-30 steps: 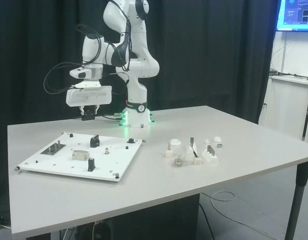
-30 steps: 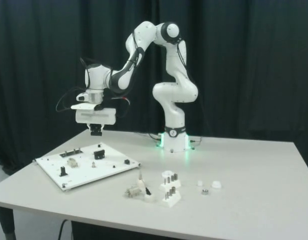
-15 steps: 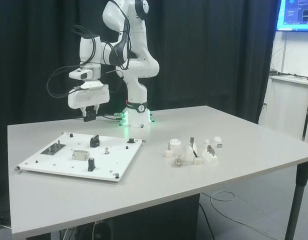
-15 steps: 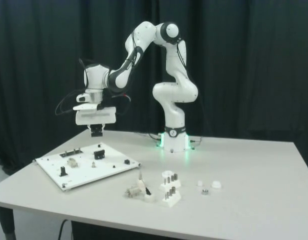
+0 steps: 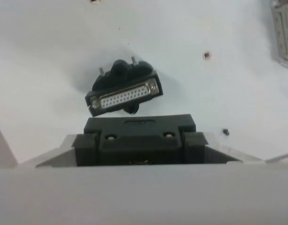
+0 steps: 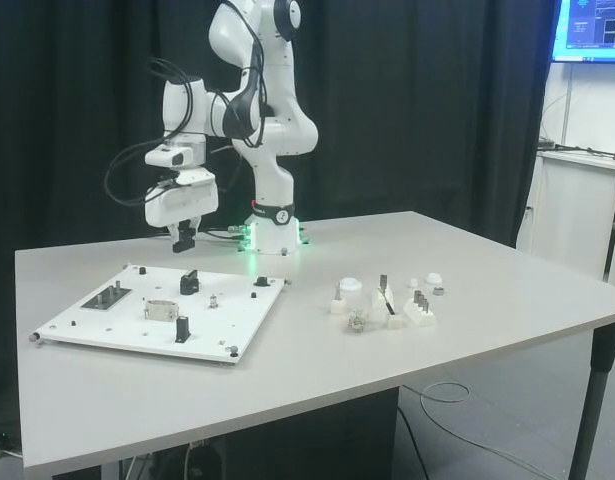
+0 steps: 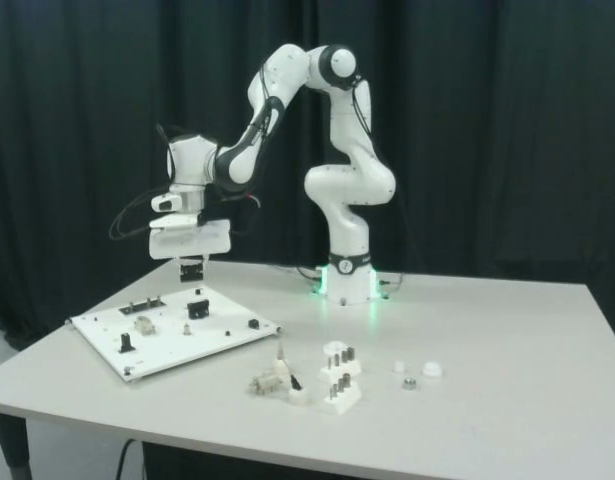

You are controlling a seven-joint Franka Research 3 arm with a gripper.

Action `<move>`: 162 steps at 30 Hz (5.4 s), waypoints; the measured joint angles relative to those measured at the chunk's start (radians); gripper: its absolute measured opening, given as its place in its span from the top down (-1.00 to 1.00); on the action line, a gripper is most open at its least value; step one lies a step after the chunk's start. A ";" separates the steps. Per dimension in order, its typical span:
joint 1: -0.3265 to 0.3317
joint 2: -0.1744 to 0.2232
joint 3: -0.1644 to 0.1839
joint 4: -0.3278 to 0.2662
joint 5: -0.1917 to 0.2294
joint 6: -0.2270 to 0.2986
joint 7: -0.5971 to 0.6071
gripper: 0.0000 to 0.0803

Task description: Insert D-SUB.

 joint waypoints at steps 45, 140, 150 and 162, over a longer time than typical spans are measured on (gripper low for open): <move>0.006 0.141 0.009 0.004 0.130 0.064 -0.344 0.05; -0.017 0.167 0.015 0.007 0.285 0.062 -0.519 0.05; -0.018 0.157 0.012 0.000 0.285 0.063 -0.522 0.05; -0.015 0.156 0.017 -0.004 0.285 0.063 -0.522 0.05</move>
